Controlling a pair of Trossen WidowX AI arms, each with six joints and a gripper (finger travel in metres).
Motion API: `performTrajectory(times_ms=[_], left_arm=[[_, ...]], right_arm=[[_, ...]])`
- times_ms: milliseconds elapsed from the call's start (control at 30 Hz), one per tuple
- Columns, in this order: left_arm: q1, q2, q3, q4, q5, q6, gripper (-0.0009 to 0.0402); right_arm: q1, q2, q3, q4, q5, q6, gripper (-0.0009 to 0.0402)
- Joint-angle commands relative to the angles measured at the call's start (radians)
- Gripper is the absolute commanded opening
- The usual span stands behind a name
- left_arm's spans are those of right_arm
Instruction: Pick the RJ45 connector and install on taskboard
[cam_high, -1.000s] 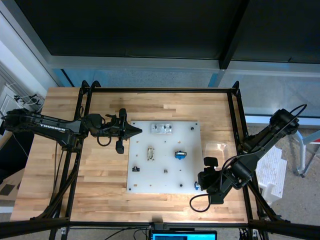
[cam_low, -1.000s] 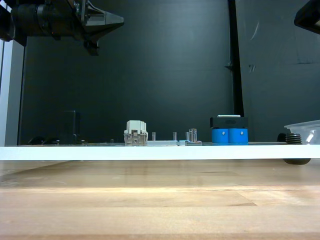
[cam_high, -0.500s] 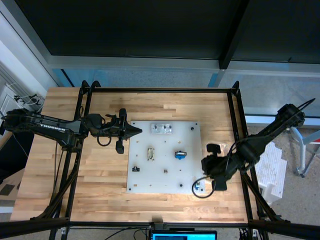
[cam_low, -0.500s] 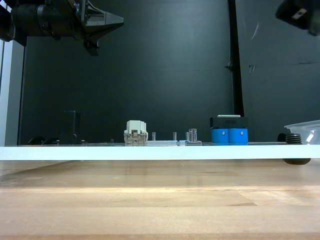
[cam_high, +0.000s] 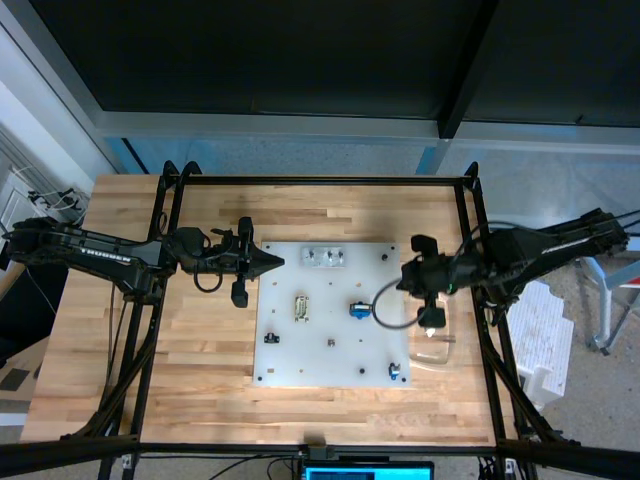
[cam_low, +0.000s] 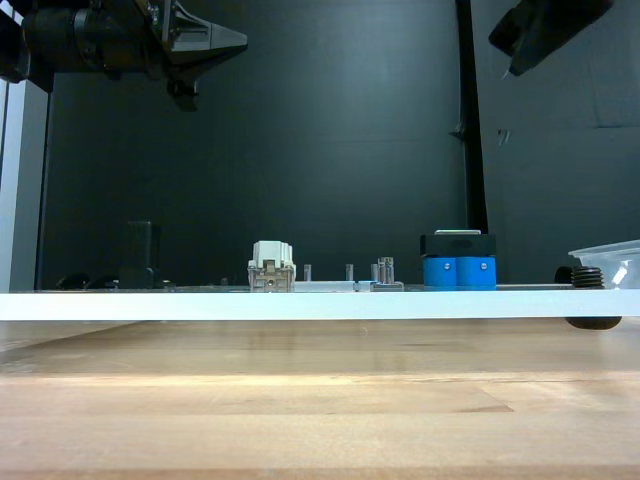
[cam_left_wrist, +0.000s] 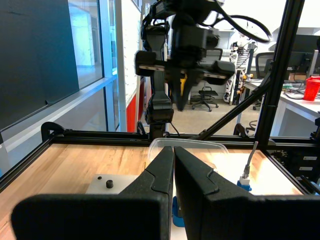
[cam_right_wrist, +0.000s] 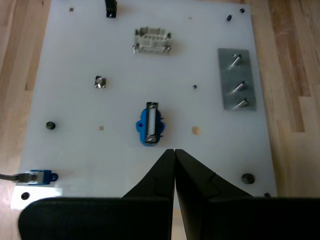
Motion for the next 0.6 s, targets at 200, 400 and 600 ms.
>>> performTrajectory(times_ms=[200,400,600], left_arm=[[0.000,0.000,0.000,0.000,0.000,0.000,0.0000],[0.000,0.000,0.000,0.000,0.000,0.000,0.0000],[0.000,0.000,0.000,0.000,0.000,0.000,0.0000]], right_arm=[[-0.177,-0.008,-0.002,0.092,-0.079,-0.142,0.0000],[-0.252,-0.010,-0.026,0.238,-0.145,-0.175,0.0000],[-0.299,-0.013,-0.073,0.429,-0.184,-0.192,0.0000]])
